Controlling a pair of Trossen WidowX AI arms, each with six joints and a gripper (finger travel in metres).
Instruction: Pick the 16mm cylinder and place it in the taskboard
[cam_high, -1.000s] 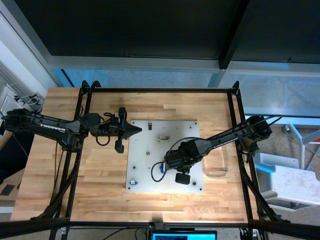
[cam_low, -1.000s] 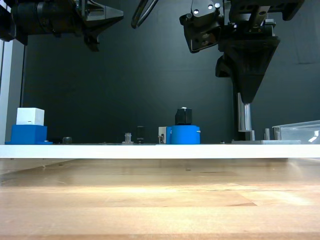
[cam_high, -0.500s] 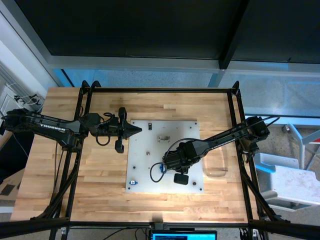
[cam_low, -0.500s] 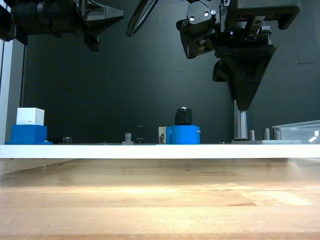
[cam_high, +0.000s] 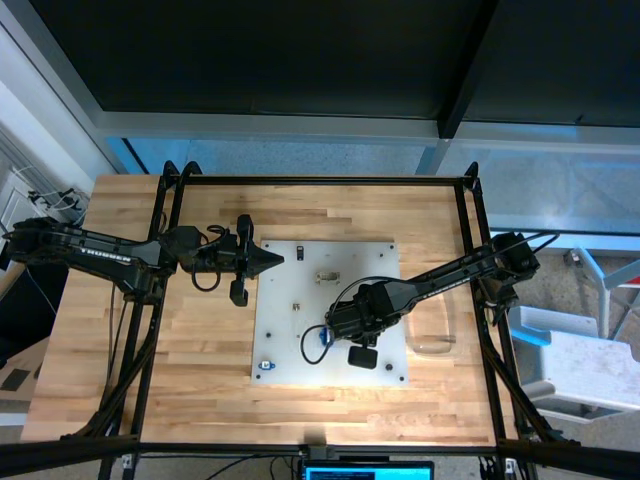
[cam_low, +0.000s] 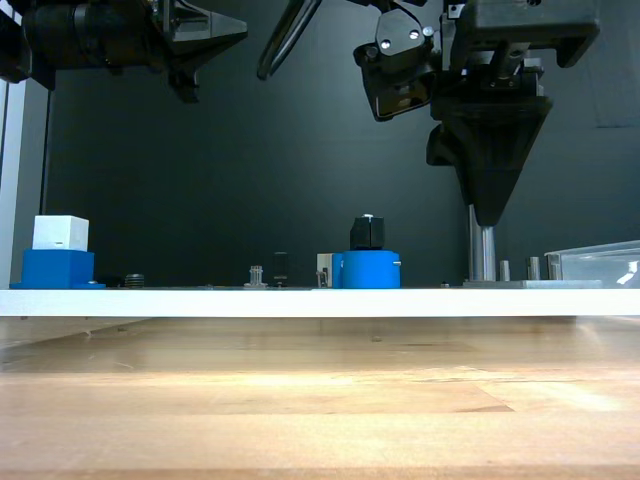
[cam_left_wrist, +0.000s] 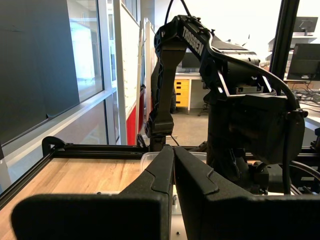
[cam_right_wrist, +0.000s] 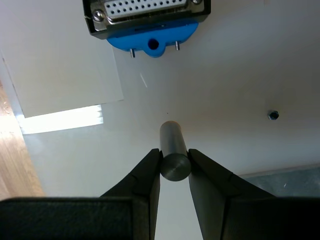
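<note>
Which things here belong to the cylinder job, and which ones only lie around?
For the job:
- 16mm cylinder, upright in the shut right gripper
- taskboard, below it

Not in use:
- left gripper, shut, above the taskboard's left edge
- clear tray
- blue fitting
- white block

Right tool (cam_right_wrist: 174, 153) has its two black fingers (cam_right_wrist: 144, 181) pinched on the 16mm cylinder (cam_right_wrist: 173, 136), one on each side of the top end. The cylinder's a plain grey metal rod pointing straight down at the white taskboard (cam_right_wrist: 240, 65). Just past it on the board is a blue fitting (cam_right_wrist: 152, 39) carrying a multi-pin connector (cam_right_wrist: 145, 9). There's also a tiny dark nut (cam_right_wrist: 272, 115) off to one side, a grey metal patch (cam_right_wrist: 292, 181), and a bit of wooden bench (cam_right_wrist: 9, 150) past the board's edge.
</note>
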